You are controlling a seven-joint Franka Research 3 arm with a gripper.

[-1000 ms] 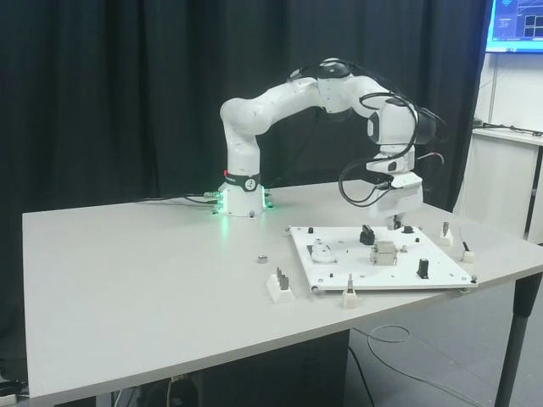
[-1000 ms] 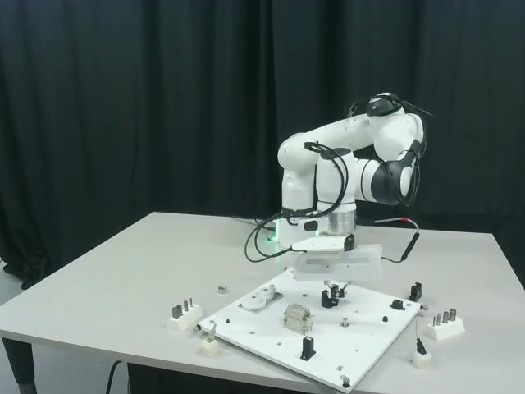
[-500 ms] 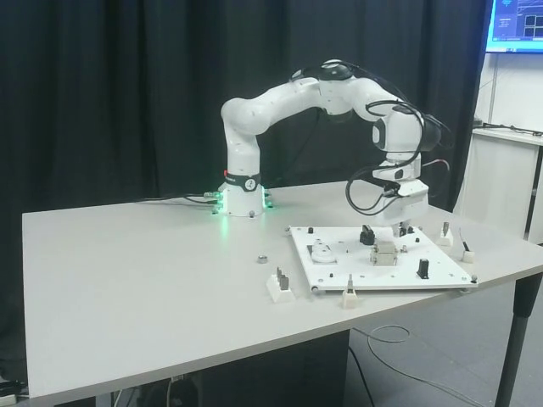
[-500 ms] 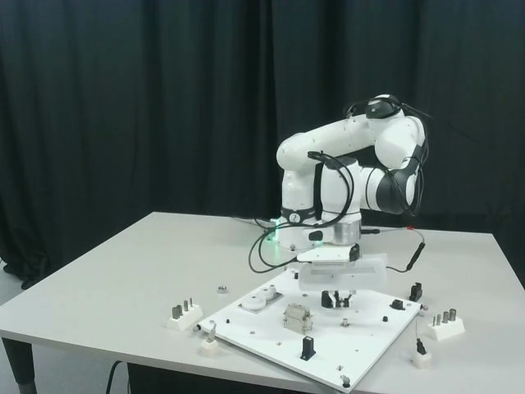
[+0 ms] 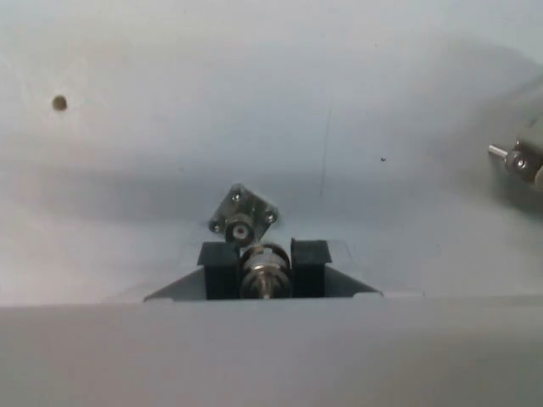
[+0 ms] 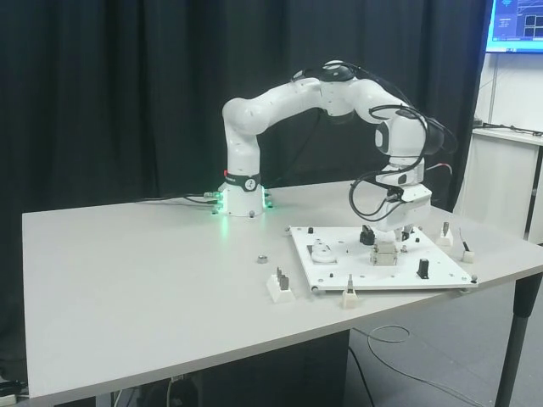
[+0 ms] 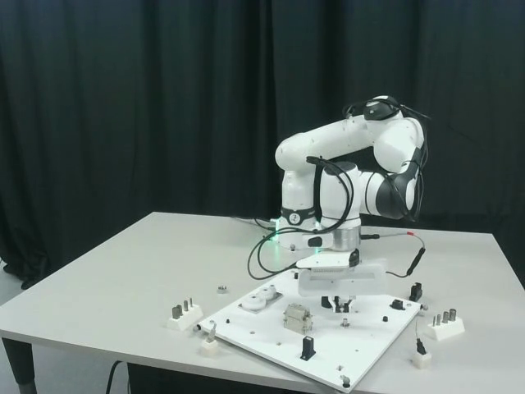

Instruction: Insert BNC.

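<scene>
In the wrist view my gripper [image 5: 265,271] is shut on a metal BNC plug [image 5: 264,275], held between the two black fingers [image 5: 219,270]. Just beyond the plug's tip, the square-flanged BNC socket [image 5: 243,219] stands on the white board [image 5: 170,170], apart from the plug. In the room views the gripper [image 6: 399,231] [image 7: 342,304] hangs low over the white board [image 6: 441,275] [image 7: 271,336], and the small socket [image 7: 345,322] is just in front of it.
On the board are a grey connector block [image 6: 383,253] [image 7: 297,318], white round gears [image 6: 321,251], a black post [image 6: 422,268] and a black clip [image 6: 366,235]. Small white holders [image 6: 280,286] [image 6: 349,294] [image 7: 444,324] stand around the board. Another metal fitting [image 5: 519,159] shows in the wrist view.
The arm has carried the gripper across the board, away from the black clip and lower toward the board surface. The plug has stayed in the fingers.
</scene>
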